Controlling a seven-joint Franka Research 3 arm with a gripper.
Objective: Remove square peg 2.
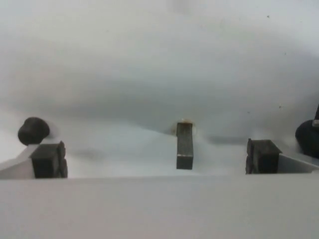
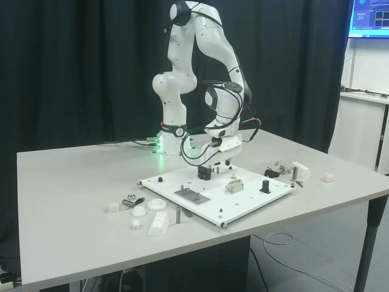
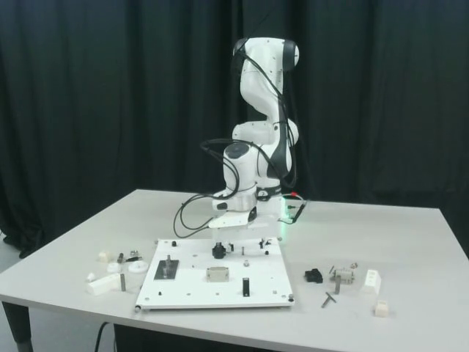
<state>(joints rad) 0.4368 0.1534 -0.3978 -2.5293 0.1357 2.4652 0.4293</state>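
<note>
Barely started: jaws spread wide, hovering low over white board (image 2: 237,204), square peg (image 1: 184,146) between them, ungrabbed.

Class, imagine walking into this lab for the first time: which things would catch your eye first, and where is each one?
The white robot arm stands out against the black curtain, rising from the far side of the grey table. Its gripper hangs low over the far edge of the white board, which carries several small fittings. In the wrist view a grey peg stands upright between the open fingers.
</note>
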